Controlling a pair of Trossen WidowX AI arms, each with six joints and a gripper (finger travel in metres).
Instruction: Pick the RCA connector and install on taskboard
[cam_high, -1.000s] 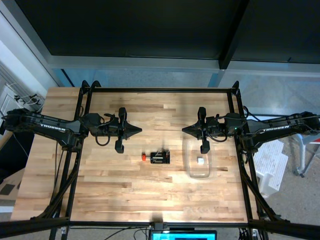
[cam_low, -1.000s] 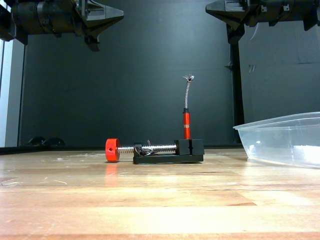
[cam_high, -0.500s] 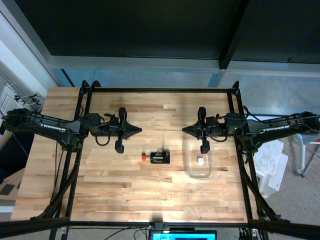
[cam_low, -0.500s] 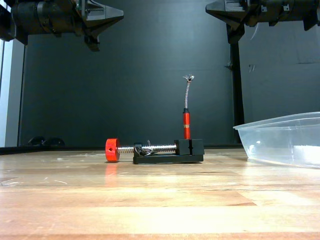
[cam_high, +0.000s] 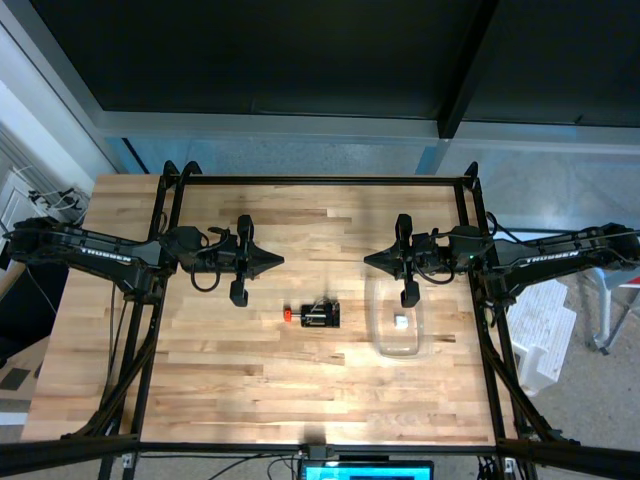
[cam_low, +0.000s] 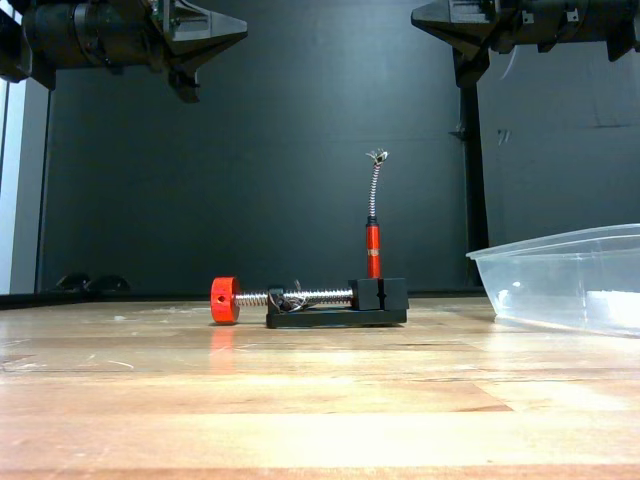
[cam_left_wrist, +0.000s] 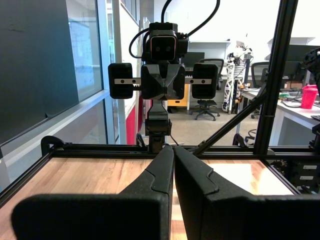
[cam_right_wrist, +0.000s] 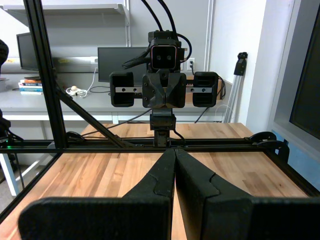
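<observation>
Taskboard (cam_high: 320, 315) between raised left gripper (cam_high: 279, 261), right gripper (cam_high: 367, 261); wrist views: closed.

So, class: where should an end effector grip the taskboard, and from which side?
Probably from above, closing across the long sides of the taskboard, between the red knob at one end and the red post standing upright near the other. The left end effector and right end effector hang shut, high above the table.

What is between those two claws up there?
Nothing: in the high view, the left claw and right claw, both shut, face each other above bare tabletop; the taskboard sits nearer the camera.
</observation>
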